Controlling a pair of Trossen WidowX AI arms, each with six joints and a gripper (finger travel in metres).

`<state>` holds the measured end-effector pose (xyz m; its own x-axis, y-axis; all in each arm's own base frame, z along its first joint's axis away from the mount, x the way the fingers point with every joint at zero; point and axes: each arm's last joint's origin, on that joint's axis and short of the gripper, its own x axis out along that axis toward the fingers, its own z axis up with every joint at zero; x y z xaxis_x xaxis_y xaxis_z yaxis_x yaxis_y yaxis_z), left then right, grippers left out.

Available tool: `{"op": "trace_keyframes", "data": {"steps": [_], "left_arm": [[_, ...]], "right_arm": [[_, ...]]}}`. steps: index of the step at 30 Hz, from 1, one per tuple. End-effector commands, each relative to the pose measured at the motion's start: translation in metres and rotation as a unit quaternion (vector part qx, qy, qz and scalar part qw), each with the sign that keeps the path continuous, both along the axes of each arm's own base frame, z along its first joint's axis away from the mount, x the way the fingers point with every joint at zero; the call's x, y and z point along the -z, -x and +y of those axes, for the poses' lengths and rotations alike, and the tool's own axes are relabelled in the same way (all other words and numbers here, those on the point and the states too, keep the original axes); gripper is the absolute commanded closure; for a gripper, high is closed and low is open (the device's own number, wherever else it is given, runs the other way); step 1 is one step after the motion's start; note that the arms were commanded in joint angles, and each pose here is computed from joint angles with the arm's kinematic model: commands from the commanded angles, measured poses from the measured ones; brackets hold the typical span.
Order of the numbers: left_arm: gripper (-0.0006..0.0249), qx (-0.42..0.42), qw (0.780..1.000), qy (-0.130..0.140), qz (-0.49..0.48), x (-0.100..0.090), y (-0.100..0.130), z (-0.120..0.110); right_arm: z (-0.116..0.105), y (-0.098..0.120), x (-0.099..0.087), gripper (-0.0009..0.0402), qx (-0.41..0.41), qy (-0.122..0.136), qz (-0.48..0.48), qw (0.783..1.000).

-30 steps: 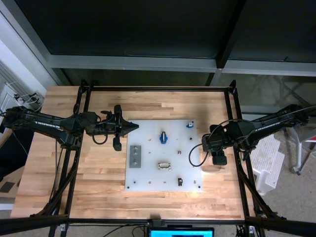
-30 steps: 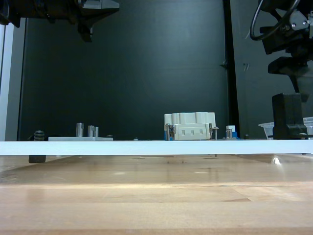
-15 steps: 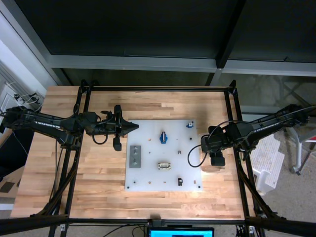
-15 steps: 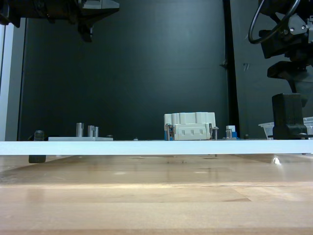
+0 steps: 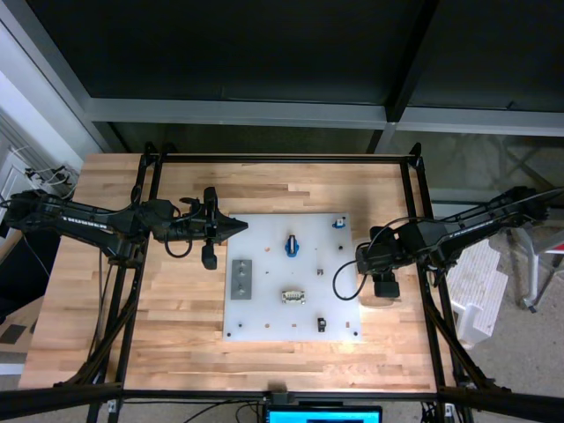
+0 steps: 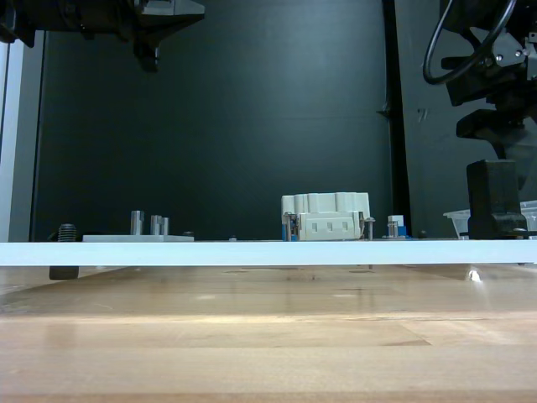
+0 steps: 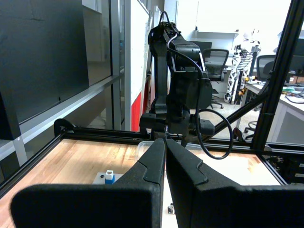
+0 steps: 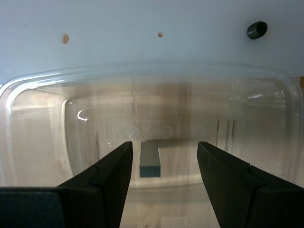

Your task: Pick the 16mm bar and install on taskboard

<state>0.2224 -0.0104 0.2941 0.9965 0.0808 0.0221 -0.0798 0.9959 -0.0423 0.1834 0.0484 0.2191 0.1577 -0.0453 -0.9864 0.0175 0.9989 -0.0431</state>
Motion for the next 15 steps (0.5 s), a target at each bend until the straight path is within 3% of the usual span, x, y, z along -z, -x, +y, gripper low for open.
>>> {"op": "trace_keyframes", "data": {"steps": [1, 15], "left_arm": [[0.0242, 0.000, 1.000, 0.000, 0.000, 0.0001, -0.0001, 0.0001], [0.0242, 0.000, 1.000, 0.000, 0.000, 0.0000, -0.0001, 0.0000]], "right_arm": [[0.0014, -0.0037, 0.0050, 0.0205, -0.001, 0.003, 0.012, 1.000], [0.0027, -0.0066, 0.0084, 0.0205, -0.002, 0.005, 0.016, 1.000]]}}
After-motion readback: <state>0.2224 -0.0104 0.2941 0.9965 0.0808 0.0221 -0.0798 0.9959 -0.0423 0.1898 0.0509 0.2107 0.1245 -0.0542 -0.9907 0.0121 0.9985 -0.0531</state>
